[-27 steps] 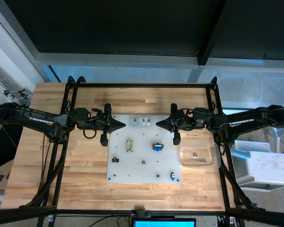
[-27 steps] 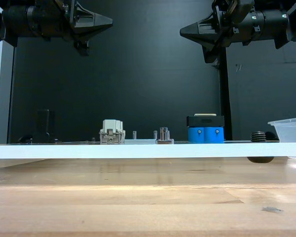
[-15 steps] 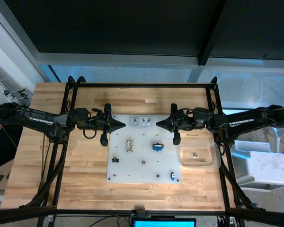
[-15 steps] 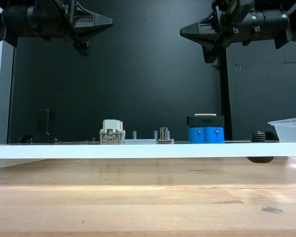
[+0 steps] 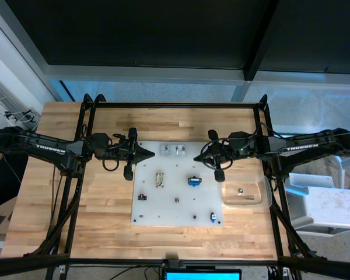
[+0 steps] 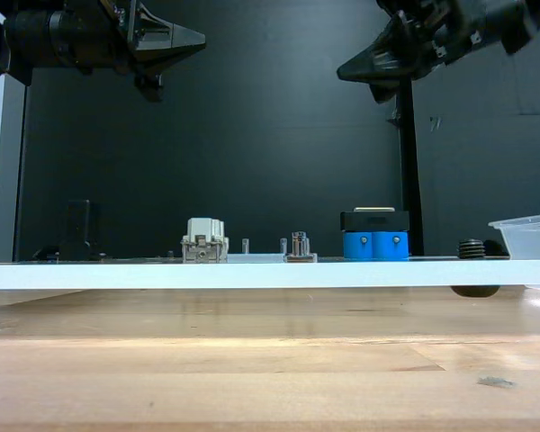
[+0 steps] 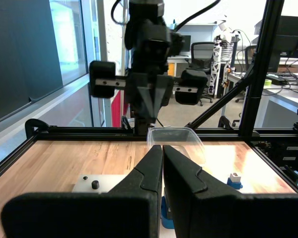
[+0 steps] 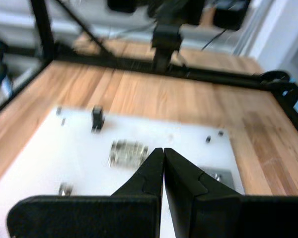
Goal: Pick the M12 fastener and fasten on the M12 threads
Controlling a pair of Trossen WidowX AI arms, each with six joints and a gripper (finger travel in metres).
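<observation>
The M12 fastener (image 5: 240,190) is a small speck lying inside the clear tray (image 5: 262,198) to the right of the white board (image 5: 146,201). Its black ribbed stud (image 5: 196,216) (image 6: 471,248) stands bare near the board's near right edge. My right gripper (image 5: 195,158) (image 6: 340,70) (image 8: 163,148) is shut and empty. It hangs high over the board's far right part, tilted nose-down, well left of the tray. My left gripper (image 5: 153,154) (image 6: 202,38) (image 7: 162,146) hovers shut and empty over the board's far left part.
On the board stand a grey connector (image 5: 160,179), a silver post (image 6: 299,246), a blue block (image 5: 193,181) (image 6: 375,236) and a small blue fitting (image 5: 213,217). The black frame rail (image 5: 175,105) borders the table's far side.
The right arm has swung and pitched its gripper nose-down, the tip shifting slightly nearer and lower. The left arm, nut and tray have not moved.
</observation>
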